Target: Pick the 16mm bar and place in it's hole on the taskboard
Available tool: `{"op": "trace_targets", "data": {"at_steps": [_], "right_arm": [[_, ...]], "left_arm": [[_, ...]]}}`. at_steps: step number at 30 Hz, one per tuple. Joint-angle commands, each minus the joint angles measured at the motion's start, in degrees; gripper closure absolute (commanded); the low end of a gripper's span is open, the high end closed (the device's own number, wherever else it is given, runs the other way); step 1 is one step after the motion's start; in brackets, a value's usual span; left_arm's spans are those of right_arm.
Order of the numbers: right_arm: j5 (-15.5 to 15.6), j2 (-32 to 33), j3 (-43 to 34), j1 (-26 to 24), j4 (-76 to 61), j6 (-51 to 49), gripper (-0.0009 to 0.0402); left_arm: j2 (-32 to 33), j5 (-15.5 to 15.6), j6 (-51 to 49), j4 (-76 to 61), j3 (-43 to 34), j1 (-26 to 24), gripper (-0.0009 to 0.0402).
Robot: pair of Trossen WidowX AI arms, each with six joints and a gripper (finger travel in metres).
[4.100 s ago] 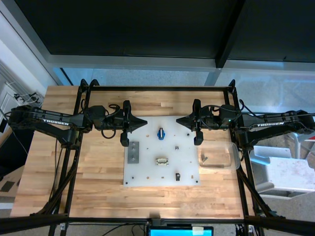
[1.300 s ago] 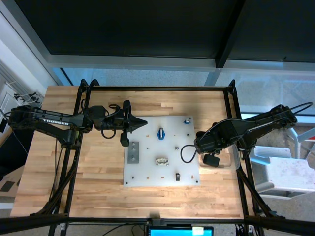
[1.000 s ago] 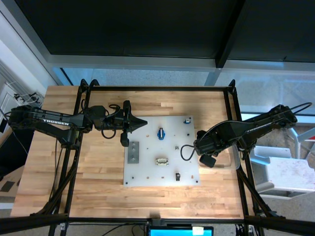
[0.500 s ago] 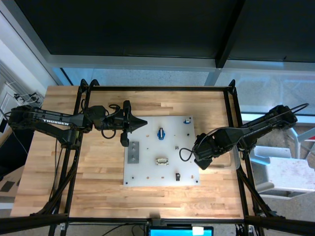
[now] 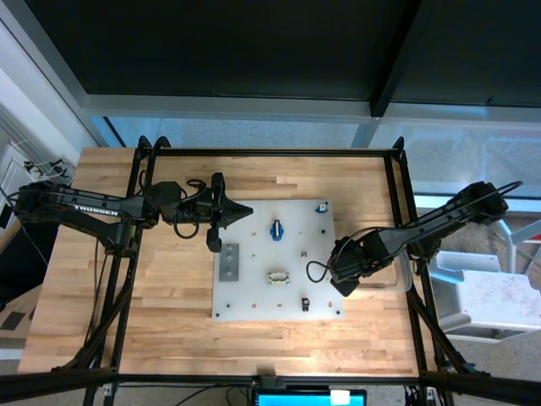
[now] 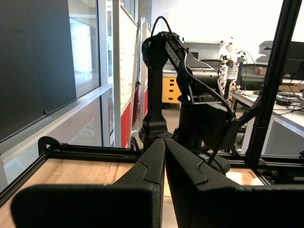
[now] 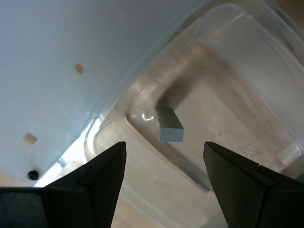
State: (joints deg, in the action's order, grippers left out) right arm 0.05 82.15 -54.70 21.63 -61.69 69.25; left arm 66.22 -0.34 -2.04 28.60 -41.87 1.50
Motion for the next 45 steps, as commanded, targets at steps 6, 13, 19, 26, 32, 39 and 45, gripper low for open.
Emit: {"op": "trace_targets", "data": {"at_steps": [6,13,19,26,32,39,45], "right_arm": [[0.0,0.8,4.0,-0.1,5.9,0.8,0.0166],[0.1,1.4,6.4,-0.2,9.9,0.8,0.0168],[0.0,1.4,7.1,-0.3,10.6,0.8,0.0197],[0.1,1.4,7.1,-0.3,10.1,0.8,0.0258],[0.2,1.4,7.0,-0.3,10.2,1.0,0.0326],[0.1,1.4,6.9,-0.3,10.2,0.9,0.0395],[1.5,1.0,6.2,-0.2,10.1,0.0,0.0382]], "left_arm": [[0.0,0.0,0.0,0.0,0.0,0.0,0.0393],[0.0,0.0,0.0,0.0,0.0,0.0,0.0393],[0.0,0.0,0.0,0.0,0.0,0.0,0.0393],[0.0,0.0,0.0,0.0,0.0,0.0,0.0393],[0.0,0.0,0.0,0.0,0.0,0.0,0.0393],[0.0,0.0,0.0,0.0,0.0,0.0,0.0393],[0.0,0.0,0.0,0.0,0.0,0.0,0.0393]]}}
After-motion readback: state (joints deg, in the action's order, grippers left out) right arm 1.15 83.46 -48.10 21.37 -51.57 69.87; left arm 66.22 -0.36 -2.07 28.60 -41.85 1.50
